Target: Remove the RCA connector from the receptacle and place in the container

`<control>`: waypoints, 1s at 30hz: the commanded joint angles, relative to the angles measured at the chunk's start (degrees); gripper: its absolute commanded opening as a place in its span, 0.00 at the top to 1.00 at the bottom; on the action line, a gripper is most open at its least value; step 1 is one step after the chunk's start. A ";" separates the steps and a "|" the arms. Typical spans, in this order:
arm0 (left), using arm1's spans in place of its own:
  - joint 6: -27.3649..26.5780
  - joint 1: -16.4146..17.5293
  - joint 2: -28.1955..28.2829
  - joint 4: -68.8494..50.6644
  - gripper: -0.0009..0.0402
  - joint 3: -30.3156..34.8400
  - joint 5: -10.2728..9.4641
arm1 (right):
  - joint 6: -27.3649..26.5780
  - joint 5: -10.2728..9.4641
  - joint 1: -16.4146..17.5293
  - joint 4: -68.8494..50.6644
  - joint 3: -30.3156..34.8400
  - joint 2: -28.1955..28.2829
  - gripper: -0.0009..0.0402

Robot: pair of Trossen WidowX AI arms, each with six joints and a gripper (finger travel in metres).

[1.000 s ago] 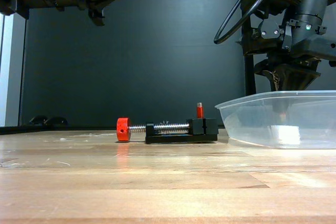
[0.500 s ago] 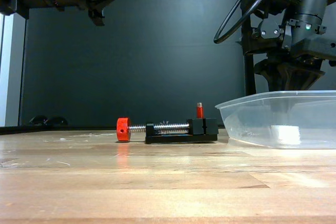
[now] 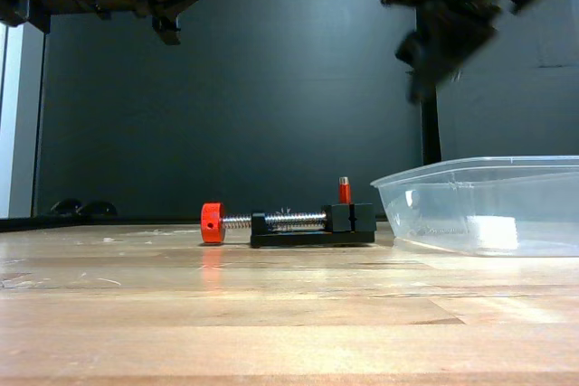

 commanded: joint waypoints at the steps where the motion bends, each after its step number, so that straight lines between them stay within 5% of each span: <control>1: 0.00 0.00 0.00 0.00 0.98 0.02 0.02 | -2.10 -0.09 -2.19 5.75 -0.46 -3.17 0.88; 5: 0.00 0.00 0.00 0.00 0.98 0.02 0.02 | -4.02 -3.21 -4.46 11.41 -1.07 -6.34 0.98; 17: 0.00 0.02 0.00 0.00 0.98 0.02 0.02 | -6.86 -3.28 -6.95 30.95 -2.73 -8.52 0.98; 24: 0.00 0.02 0.00 0.00 0.98 0.02 0.02 | -6.91 -3.30 -7.06 47.28 -10.40 -11.47 0.98; 30: 0.00 0.00 0.00 0.00 0.98 0.02 0.02 | -6.84 -5.51 -7.10 57.96 -17.03 -13.90 0.98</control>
